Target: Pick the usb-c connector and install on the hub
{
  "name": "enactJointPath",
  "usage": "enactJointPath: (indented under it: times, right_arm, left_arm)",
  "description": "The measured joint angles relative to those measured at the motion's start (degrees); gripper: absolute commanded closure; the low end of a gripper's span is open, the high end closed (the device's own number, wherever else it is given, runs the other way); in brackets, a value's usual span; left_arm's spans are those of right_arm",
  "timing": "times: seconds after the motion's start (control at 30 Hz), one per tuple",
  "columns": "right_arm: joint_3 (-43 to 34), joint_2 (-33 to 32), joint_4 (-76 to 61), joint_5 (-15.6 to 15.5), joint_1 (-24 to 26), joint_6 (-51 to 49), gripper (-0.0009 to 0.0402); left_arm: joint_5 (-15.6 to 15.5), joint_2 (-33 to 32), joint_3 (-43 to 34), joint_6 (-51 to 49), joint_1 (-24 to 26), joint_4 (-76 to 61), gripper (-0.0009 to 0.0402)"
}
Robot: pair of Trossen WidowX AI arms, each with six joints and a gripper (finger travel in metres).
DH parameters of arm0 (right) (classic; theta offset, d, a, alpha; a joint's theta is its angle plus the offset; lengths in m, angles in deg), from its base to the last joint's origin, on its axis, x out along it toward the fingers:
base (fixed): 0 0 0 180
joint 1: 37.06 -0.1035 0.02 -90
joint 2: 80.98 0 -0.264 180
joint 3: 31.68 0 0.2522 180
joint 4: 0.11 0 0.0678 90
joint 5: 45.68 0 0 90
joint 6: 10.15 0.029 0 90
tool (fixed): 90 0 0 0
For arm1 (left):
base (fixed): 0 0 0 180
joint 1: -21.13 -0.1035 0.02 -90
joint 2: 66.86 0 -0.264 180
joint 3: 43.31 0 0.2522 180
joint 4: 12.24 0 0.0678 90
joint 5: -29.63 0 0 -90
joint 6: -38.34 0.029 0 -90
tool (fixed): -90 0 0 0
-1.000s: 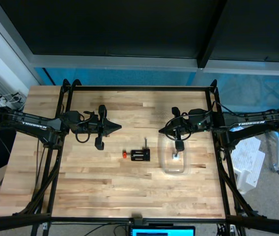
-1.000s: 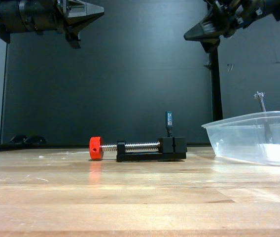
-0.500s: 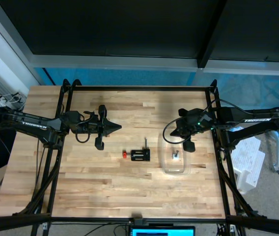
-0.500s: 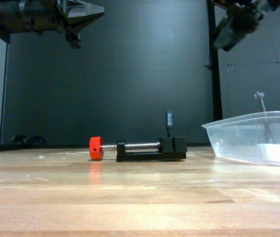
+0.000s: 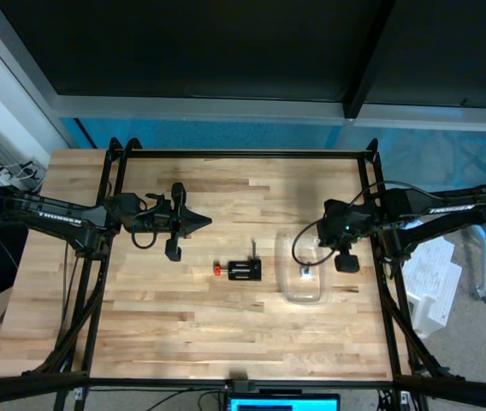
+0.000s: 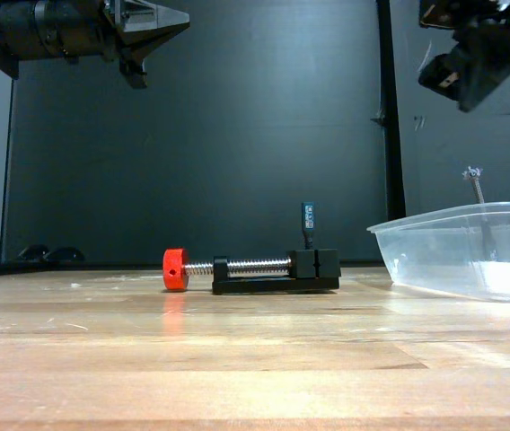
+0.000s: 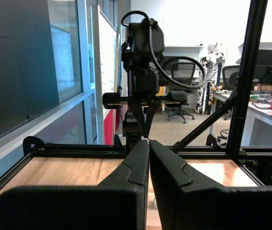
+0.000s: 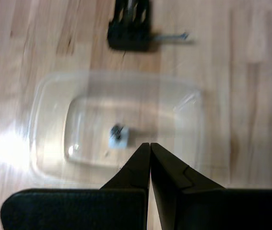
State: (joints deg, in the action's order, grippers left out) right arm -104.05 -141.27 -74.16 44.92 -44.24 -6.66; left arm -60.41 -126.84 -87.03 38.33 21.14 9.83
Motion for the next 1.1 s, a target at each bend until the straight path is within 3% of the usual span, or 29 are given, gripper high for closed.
enactJointPath:
  times: [0.37,0.63,0.77,0.87,1.1]
  right_arm:
    - [0.0,-5.7,-5.1,2.8,-5.2,7.6,0.0382]
    - [0.0,-10.7,-4.8,2.9,-6.0,12.0,0.0312]
    - [0.0,-13.6,-4.1,5.7,-7.9,14.5,0.0274]
    - [0.0,-15.8,-2.6,6.0,-8.7,15.3,0.0249]
    - [0.1,-19.8,1.3,5.9,-9.3,15.8,0.0218]
  left_arm:
    - [0.0,0.0,0.0,0.0,0.0,0.0,0.0393]
    - [0.0,0.0,0.0,0.0,0.0,0.0,0.0393]
    - [0.0,0.0,0.0,0.0,0.0,0.0,0.0393]
    - [0.0,0.0,0.0,0.0,0.0,0.0,0.0393]
    - [0.0,0.0,0.0,0.0,0.0,0.0,0.0393]
